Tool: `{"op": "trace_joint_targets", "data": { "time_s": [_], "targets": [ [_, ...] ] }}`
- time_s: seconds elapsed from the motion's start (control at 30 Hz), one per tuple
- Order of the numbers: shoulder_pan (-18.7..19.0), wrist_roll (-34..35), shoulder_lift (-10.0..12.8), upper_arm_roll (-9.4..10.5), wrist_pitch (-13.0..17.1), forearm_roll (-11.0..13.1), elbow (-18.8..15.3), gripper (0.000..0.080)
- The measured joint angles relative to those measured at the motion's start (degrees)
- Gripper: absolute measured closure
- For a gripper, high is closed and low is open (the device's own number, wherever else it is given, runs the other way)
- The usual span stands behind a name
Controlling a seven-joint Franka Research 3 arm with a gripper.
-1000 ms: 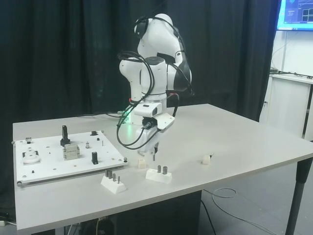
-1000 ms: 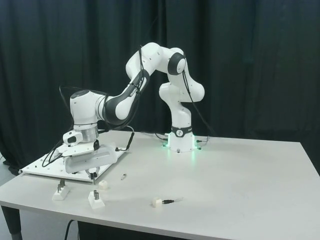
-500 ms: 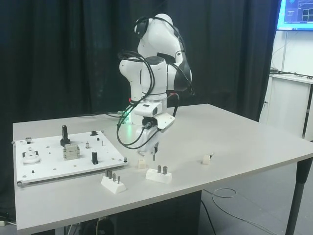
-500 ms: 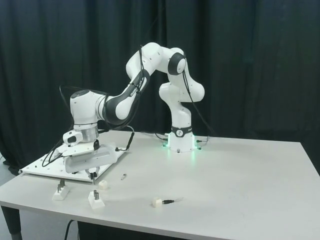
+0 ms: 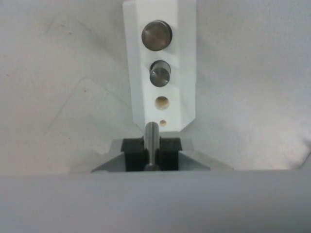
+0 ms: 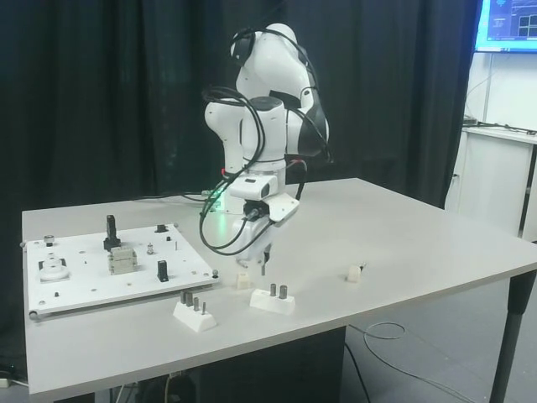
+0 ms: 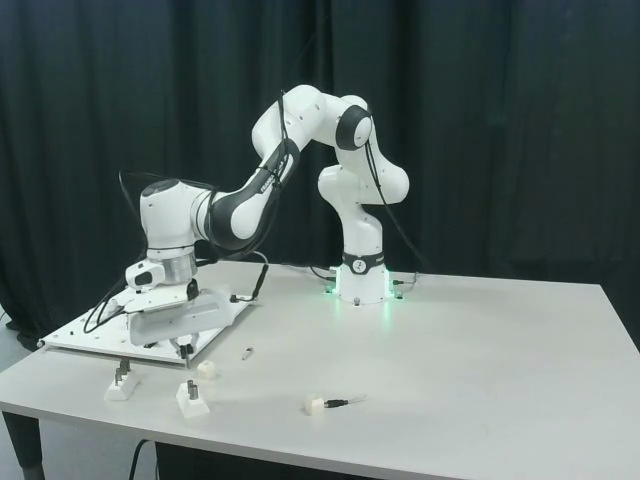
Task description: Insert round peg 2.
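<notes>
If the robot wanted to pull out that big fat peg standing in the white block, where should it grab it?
Probably by its top end, coming straight down from above. The big peg stands upright in the white block, so only its upper part sticks out. The next peg is close, so the fingers should close across the row.

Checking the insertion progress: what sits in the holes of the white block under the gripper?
On the white block, two grey pegs fill two holes; two smaller holes are empty. The gripper holds a peg, hiding the block's near edge.

open table beyond white peg block (image 6: pixel 272 300), second block (image 6: pixel 194 313) and board (image 6: pixel 117 267) crowding one side
</notes>
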Motion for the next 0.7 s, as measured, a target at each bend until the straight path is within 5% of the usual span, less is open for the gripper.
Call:
{"op": "trace_joint_targets", "data": {
  "time_s": [0.7],
  "targets": [
    [-1.15, -3.98, -1.01, -5.44, -0.58, -3.79, -2.66, 0.0741]
  ]
}}
